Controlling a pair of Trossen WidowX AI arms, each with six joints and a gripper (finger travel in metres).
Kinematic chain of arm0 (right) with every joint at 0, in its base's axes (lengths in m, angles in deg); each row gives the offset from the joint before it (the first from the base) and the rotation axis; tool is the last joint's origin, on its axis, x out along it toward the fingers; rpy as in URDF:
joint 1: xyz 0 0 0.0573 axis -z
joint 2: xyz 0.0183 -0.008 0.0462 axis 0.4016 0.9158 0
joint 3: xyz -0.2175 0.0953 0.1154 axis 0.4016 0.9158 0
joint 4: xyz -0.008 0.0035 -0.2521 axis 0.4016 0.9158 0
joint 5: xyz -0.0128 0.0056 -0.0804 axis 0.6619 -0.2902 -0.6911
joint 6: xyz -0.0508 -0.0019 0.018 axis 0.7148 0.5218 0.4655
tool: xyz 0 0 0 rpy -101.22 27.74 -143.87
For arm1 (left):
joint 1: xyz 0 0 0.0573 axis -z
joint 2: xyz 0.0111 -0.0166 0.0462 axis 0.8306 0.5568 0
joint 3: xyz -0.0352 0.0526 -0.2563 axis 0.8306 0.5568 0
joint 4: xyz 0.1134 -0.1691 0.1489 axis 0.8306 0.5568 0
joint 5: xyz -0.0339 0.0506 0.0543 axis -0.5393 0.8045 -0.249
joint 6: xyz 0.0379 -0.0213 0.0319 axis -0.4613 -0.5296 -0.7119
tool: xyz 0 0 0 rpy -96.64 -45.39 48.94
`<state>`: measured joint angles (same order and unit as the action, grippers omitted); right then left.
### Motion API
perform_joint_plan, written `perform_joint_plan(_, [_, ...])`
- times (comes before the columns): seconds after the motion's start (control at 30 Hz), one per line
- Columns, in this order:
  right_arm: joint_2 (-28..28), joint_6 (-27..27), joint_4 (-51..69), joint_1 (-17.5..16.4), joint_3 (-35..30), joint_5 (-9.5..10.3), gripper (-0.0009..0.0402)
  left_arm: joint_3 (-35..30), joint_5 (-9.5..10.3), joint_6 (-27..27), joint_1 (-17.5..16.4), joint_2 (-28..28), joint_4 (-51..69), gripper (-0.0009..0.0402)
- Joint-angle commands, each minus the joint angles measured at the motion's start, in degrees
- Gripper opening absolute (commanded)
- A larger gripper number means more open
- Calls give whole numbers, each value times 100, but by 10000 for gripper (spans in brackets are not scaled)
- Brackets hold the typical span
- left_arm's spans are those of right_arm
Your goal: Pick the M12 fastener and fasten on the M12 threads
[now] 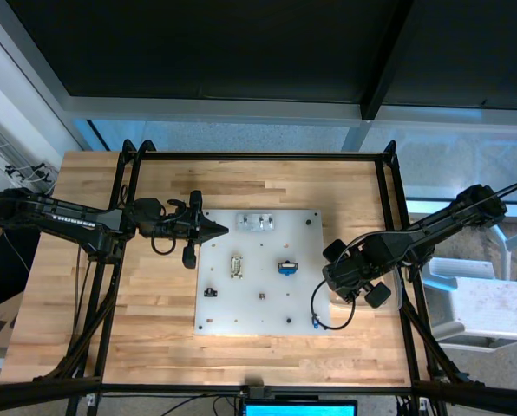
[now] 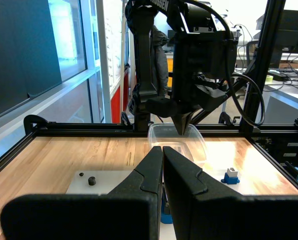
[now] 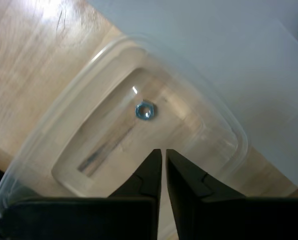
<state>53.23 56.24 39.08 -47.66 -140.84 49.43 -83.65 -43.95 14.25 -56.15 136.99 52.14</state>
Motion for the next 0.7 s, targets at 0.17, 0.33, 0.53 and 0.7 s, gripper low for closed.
perform_joint_plan(0.17, [192, -63, -131, -125, 50, 2, 89, 0, 0, -2, -2, 0, 0, 0])
perform_joint_plan(0.33, [313, -63, -181, -168, 146, 0, 123, 0, 0, -2, 0, 0, -2, 0])
perform_joint_plan(0.53, [363, -66, -540, -254, 398, 0, 156, 0, 0, -2, -2, 0, -2, 0])
perform_joint_plan(0.7, [363, -61, -745, -321, 531, -7, 179, 0, 0, -2, 0, 0, -2, 0])
